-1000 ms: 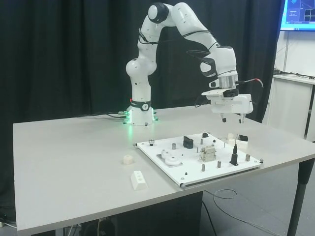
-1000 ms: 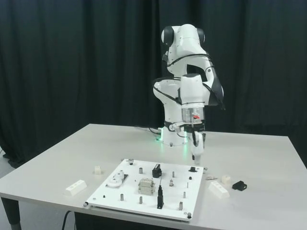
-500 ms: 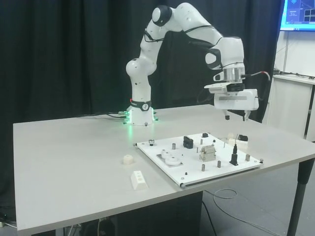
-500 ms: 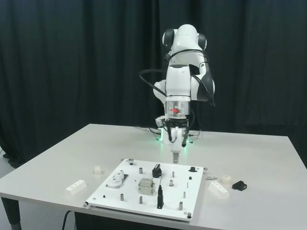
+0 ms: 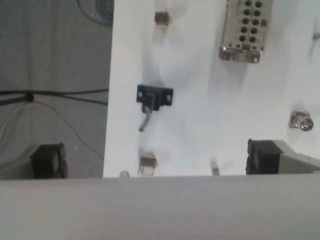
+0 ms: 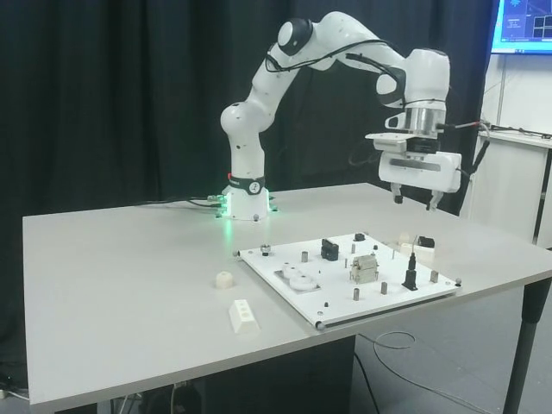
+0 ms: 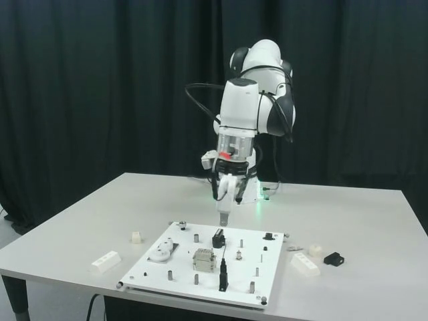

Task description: Remove USB.

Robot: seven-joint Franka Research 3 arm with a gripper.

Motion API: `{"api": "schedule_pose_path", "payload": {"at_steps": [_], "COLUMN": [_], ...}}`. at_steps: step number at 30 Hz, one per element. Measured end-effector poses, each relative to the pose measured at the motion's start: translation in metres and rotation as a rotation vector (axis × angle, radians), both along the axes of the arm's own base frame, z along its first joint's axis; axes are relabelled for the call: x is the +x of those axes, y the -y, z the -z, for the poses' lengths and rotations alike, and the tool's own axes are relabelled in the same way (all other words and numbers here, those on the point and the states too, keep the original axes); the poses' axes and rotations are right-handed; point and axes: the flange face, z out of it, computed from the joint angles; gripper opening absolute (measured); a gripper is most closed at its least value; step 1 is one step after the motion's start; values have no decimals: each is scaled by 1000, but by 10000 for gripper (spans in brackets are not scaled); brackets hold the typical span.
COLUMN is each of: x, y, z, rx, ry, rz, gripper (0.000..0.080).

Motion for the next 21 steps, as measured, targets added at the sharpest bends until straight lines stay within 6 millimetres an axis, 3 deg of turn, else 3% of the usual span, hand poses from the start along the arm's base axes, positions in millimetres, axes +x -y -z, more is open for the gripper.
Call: {"api": "schedule_pose_path", "payload": {"at_steps": [9, 21], "x": [19, 27], "y": [5, 17], "z": [14, 33], "rx": [9, 36], "ry": [-16, -39], "rz": [34, 46], "gripper": [800, 800]}}
